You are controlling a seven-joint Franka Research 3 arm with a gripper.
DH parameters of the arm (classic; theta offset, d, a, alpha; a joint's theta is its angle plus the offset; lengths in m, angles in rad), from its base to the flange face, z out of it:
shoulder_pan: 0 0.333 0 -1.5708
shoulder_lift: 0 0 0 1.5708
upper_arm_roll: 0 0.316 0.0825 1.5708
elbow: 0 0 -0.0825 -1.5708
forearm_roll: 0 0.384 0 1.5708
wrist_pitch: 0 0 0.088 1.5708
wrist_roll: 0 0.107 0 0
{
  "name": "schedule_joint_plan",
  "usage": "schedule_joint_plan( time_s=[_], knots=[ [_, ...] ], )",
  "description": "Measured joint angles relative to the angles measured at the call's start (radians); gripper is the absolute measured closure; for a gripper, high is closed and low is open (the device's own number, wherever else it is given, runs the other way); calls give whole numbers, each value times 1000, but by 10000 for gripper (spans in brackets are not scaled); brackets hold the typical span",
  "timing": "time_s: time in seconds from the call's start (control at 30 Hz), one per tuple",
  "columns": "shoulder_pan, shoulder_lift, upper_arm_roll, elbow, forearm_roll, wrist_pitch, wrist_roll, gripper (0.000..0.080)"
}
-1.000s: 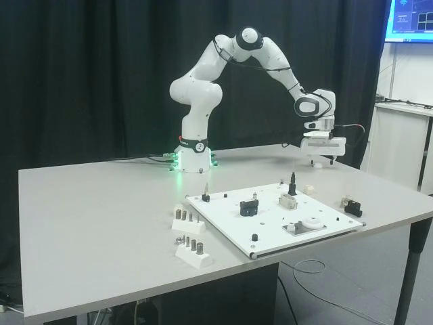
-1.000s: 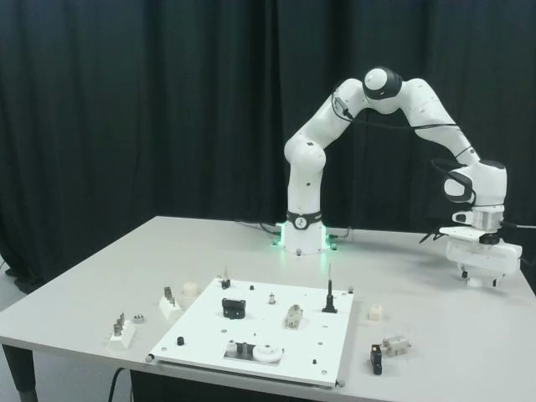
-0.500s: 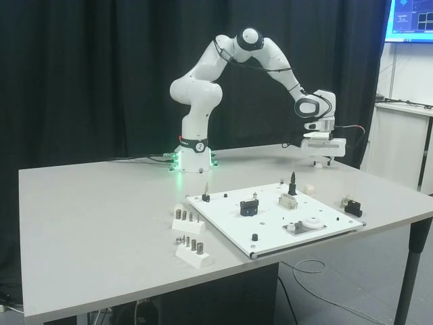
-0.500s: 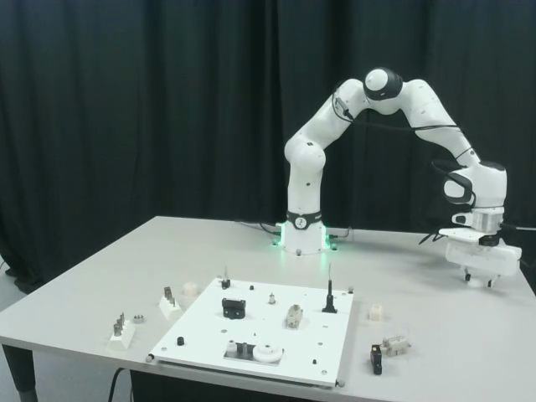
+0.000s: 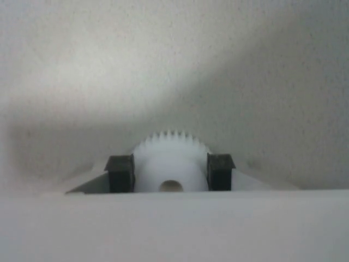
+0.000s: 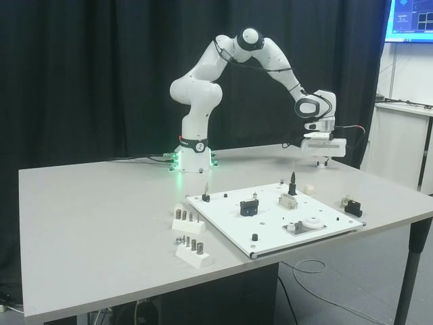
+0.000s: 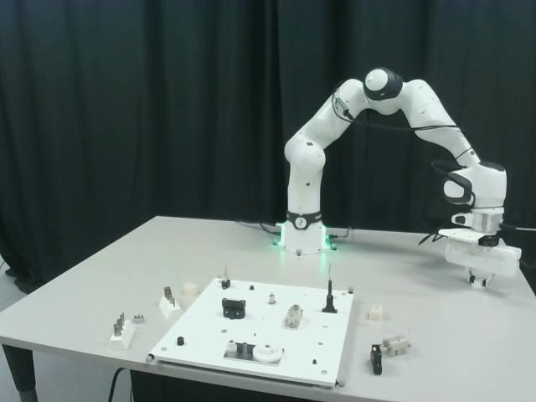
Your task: Pick medium gear.
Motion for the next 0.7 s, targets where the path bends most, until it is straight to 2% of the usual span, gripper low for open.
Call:
schedule_joint_plan(
  time_s=[0.03,0.3,0.53,0.7],
  knots=[
    [-1,0,0,0,0,0,0,519],
    [-5,0,-3,1,0,0,-2,519],
    [-5,-11,-22,4,0,-3,-4,519],
    [-5,-29,-39,4,-1,-24,-22,519]
  ],
)
